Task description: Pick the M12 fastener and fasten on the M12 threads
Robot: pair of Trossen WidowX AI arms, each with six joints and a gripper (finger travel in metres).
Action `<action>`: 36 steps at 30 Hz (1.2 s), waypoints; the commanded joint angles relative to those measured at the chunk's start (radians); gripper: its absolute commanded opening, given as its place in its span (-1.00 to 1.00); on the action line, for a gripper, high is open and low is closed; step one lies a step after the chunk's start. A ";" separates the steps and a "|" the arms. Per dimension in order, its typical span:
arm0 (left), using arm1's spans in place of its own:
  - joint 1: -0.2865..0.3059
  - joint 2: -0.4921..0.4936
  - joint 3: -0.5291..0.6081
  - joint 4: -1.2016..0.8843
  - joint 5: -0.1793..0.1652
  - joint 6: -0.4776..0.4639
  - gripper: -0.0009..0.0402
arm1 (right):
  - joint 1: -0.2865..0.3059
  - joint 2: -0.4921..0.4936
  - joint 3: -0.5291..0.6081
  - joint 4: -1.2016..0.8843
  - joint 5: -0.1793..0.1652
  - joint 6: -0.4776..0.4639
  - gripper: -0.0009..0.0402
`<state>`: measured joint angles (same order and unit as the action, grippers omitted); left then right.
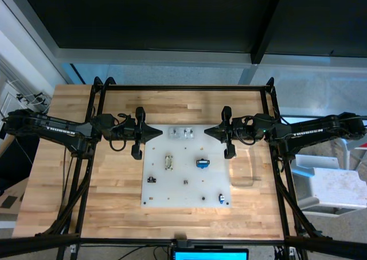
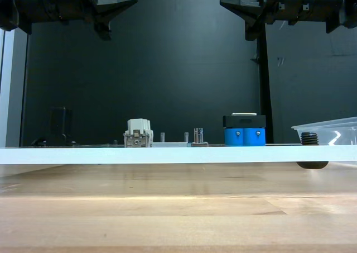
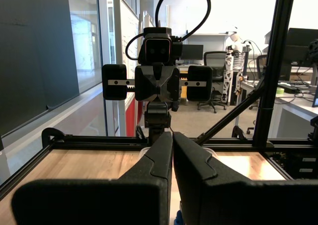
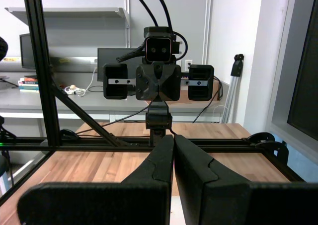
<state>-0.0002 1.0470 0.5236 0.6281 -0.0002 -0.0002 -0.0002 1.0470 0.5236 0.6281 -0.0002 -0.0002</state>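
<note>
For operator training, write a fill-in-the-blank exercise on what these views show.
1. The left gripper and the right gripper hang high over the table, both with fingers ____.
2. The black ribbed stud carries ____ nut.
3. The clear tray stands at the ____ side of the white board.
4. In the low view, the block right of the silver post is coloured ____.
Missing words: shut; no; right; blue.

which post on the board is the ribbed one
the short black stud at the board's near right, ribs bare; the silver post mid-board shows no ribs. left gripper and right gripper hang shut high above.
</note>
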 commanded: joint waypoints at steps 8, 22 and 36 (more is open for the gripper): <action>0.000 0.000 -0.001 -0.025 0.000 0.000 -0.96 | 0.001 0.000 0.000 0.001 0.000 0.000 -0.96; 0.000 0.000 -0.001 -0.025 0.000 0.000 -0.96 | 0.005 0.011 0.253 -0.724 -0.057 -0.142 -0.96; 0.000 0.000 -0.001 -0.025 0.000 0.000 -0.96 | 0.008 0.081 0.491 -1.268 -0.082 -0.331 -0.96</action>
<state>-0.0002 1.0466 0.5228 0.6029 -0.0002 -0.0006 0.0074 1.1217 1.0012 -0.6010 -0.0826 -0.3149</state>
